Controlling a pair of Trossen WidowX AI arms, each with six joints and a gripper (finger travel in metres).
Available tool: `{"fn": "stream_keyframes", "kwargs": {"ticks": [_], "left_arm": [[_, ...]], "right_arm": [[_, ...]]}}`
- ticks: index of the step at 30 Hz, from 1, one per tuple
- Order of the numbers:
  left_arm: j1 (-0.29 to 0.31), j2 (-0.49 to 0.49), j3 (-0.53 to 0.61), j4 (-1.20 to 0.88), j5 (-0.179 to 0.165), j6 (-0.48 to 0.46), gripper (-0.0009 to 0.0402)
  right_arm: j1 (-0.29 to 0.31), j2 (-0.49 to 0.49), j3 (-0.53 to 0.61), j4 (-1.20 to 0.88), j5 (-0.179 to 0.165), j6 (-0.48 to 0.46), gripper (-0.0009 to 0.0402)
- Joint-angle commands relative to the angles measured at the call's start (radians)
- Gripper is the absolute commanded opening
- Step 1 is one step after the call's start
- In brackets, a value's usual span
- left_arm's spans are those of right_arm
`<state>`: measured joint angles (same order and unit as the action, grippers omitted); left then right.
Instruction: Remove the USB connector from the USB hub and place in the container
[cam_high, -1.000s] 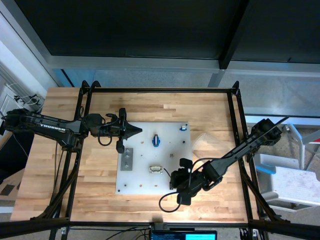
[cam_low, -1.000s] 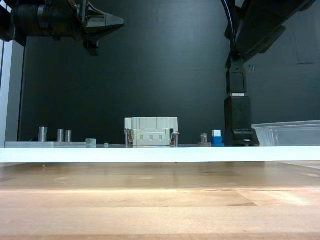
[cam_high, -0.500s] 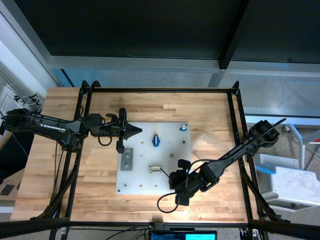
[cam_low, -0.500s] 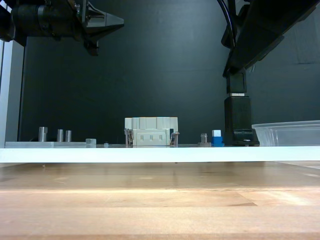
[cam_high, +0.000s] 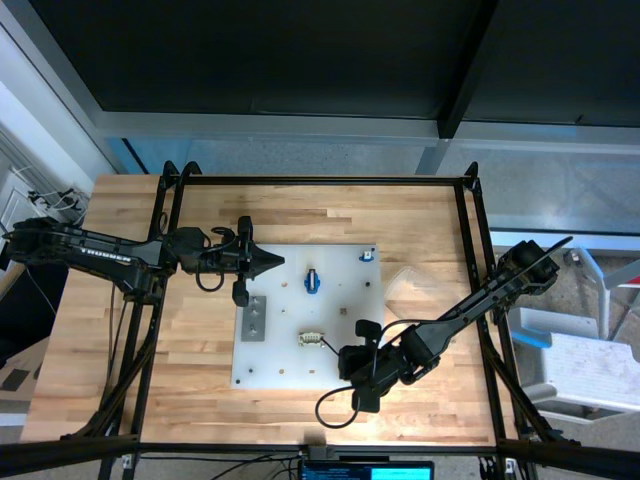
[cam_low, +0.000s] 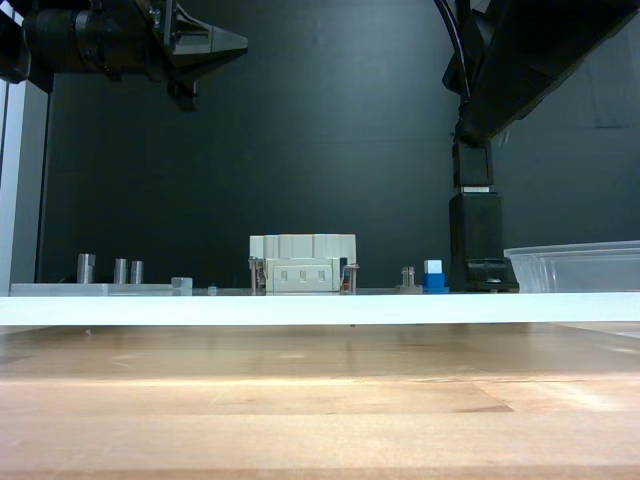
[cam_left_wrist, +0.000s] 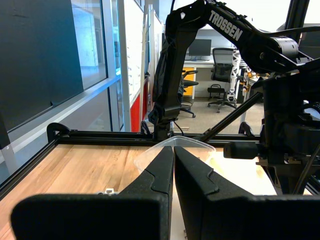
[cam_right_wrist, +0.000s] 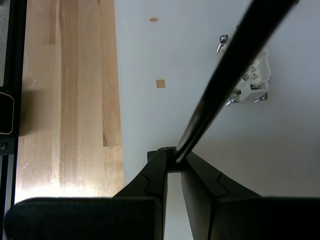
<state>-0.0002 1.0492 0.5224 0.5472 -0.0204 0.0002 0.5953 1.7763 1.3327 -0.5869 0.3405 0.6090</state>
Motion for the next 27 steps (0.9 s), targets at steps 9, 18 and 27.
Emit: {"fn": "stream_keyframes", "kwargs": {"ticks": [9, 18, 27], "left_arm": [[0.0, 0.0, 0.0, 0.0, 0.0, 0.0, 0.0001], [0.0, 0.0, 0.0, 0.0, 0.0, 0.0, 0.0001], [0.0, 0.0, 0.0, 0.0, 0.0, 0.0, 0.0001]], "right_arm": [[0.0, 0.0, -0.001, -0.002, 0.005, -0.016, 0.0], [-0.009, 0.0, 0.009, -0.003, -0.024, -0.068, 0.0], [-0.03, 0.001, 0.039, -0.063, -0.029, -0.077, 0.0]]}}
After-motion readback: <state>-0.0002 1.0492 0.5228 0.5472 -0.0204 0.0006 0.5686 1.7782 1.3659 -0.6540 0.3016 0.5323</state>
